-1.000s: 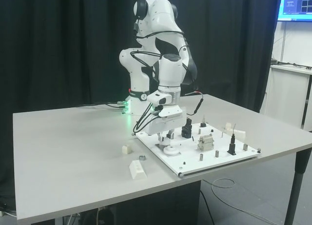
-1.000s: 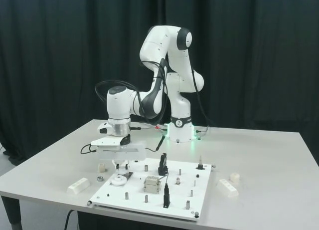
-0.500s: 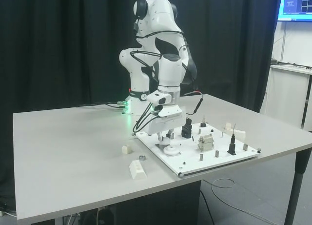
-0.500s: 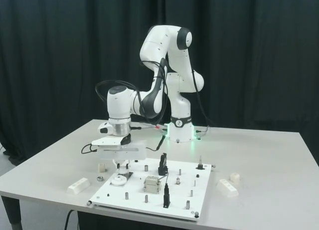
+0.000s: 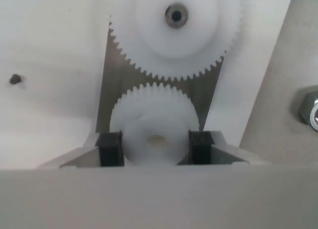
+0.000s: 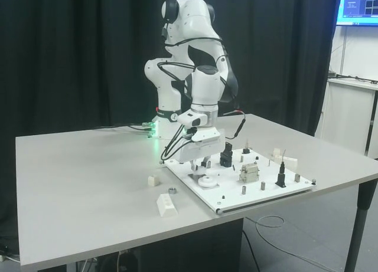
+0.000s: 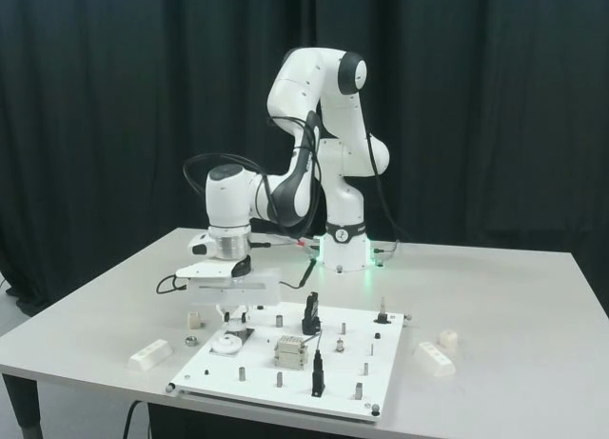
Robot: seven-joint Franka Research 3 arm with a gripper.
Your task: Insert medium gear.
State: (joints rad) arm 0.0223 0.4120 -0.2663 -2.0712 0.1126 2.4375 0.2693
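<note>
Second room view, from left to right: a white oblong block (image 7: 149, 353) lies on the grey worktop (image 7: 514, 296) near its left front corner; just beside it sits a small metal nut (image 7: 190, 341), and behind that a small white cube-like piece (image 7: 194, 319); next comes the white square assembly board (image 7: 285, 377), studded with short pegs; over its left rear corner hangs the white robot arm (image 7: 314, 106) with its two-fingered jaws (image 7: 233, 313) pointing down; below them a white toothed large gear (image 7: 226, 344) lies flat on the board; further right on the board stand a grey metal block-shaped connector (image 7: 290, 351) and two black upright plugs (image 7: 310, 315); off the board to the right lie two more white pieces (image 7: 434, 355); a green light (image 7: 328, 258) glows at the arm's base.

In the wrist view the white medium gear (image 5: 155, 120) sits between the black finger pads (image 5: 109, 148), which press on its hub from both sides; the jaws (image 5: 156, 148) are thus closed only as far as the hub allows; the medium gear's teeth meet those of the large gear (image 5: 175, 33) over a grey recess in the board.
</note>
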